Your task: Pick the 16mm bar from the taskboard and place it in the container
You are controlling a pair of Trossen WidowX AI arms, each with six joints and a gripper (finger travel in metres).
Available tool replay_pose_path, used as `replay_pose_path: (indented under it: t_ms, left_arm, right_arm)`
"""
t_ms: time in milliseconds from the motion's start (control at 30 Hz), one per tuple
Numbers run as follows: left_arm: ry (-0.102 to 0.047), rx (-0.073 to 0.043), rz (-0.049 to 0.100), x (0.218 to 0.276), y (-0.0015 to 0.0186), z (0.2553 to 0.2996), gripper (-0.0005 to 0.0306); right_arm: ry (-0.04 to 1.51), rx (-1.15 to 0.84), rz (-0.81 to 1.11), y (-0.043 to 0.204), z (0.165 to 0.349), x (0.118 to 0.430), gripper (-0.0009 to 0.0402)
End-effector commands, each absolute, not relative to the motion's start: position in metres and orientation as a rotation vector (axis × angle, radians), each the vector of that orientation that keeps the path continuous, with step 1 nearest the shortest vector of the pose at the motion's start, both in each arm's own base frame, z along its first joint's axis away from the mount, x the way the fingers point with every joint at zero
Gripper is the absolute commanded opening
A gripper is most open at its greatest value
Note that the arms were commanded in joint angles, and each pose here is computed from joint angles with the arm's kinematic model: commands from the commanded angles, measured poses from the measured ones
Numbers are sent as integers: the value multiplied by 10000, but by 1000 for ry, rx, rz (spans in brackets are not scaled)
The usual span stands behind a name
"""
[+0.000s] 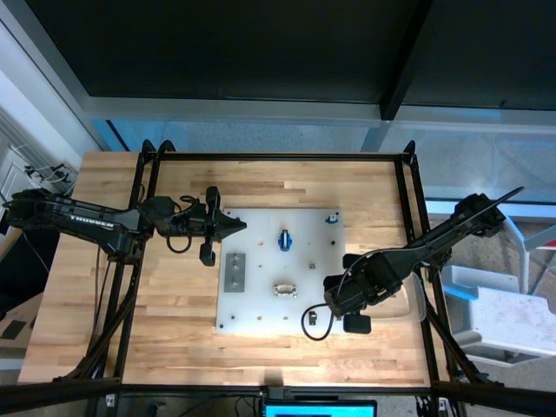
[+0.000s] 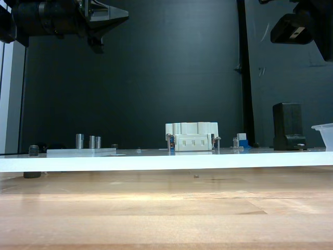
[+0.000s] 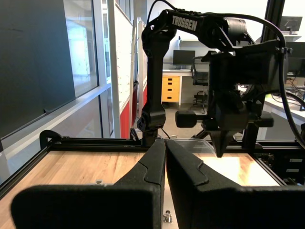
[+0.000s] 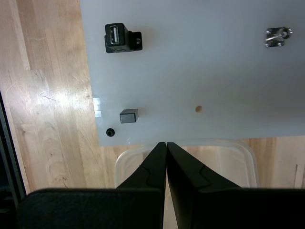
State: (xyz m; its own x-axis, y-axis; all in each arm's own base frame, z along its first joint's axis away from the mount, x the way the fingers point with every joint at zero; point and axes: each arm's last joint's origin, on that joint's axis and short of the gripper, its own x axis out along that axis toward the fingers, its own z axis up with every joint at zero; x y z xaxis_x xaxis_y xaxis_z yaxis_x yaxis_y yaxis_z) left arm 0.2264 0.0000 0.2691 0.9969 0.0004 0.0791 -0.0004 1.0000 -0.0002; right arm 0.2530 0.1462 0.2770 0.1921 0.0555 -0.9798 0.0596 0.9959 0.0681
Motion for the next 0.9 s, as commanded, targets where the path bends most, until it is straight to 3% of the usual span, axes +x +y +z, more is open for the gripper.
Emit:
replay_pose_path:
  t_ms: [33, 700, 900]
  left_arm:
    - [-79, 0, 1, 2265, 1, 2690, 0]
    - [-79, 0, 1, 2265, 1, 2690, 0]
    - [-79, 0, 0, 2265, 0, 2690, 0]
  right_arm:
    - [1378, 107, 24, 1521, 2735, 2558, 0]
    - [1398, 131, -2, 1631, 2717, 2622, 1]
    - [1396, 128, -6, 1640, 2715, 2615, 19]
